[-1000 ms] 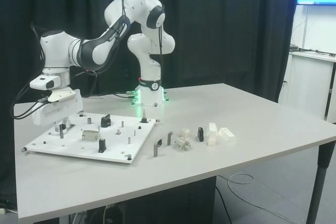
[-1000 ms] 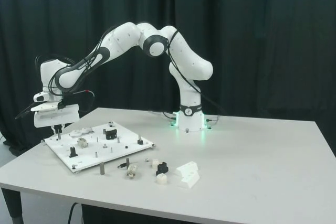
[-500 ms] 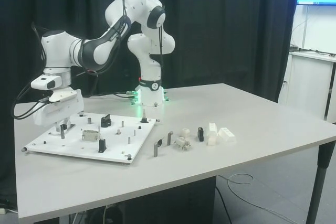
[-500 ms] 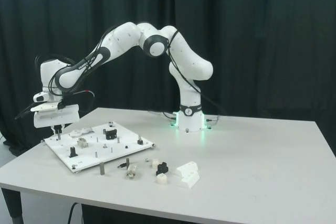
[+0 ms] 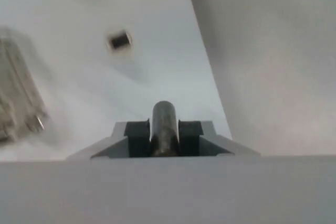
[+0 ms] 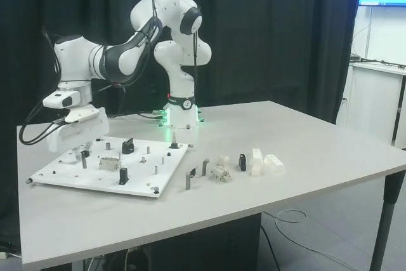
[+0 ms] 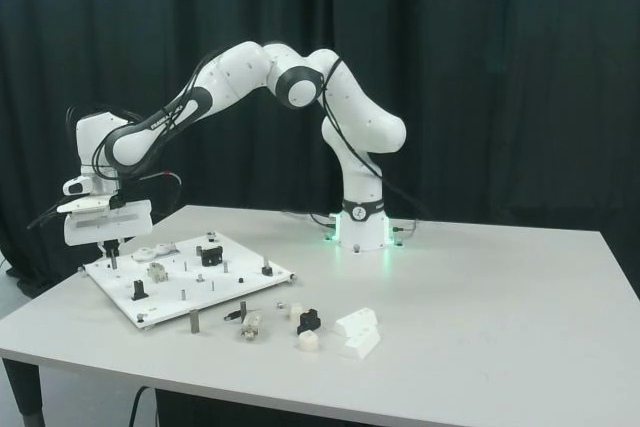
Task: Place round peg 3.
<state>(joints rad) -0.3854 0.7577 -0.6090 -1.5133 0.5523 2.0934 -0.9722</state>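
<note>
The two-fingered gripper (image 5: 165, 136) is clamped on the dark grey cylindrical metal peg (image 5: 164, 127), held upright above the far corner of the flat white assembly board (image 6: 95, 179), near its edge.

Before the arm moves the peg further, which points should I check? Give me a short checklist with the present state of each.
1. Peg held between the fingers of the gripper: ok.
2. Peg upright in the grip: ok, as far as the first room view shows.
3. Gripper above the white board, near its edge: ok.
4. Target hole under the peg: cannot tell.
5. Small black fixture clear of the peg: ok.
6. Loose parts on the table away from the arm: ok.
</note>
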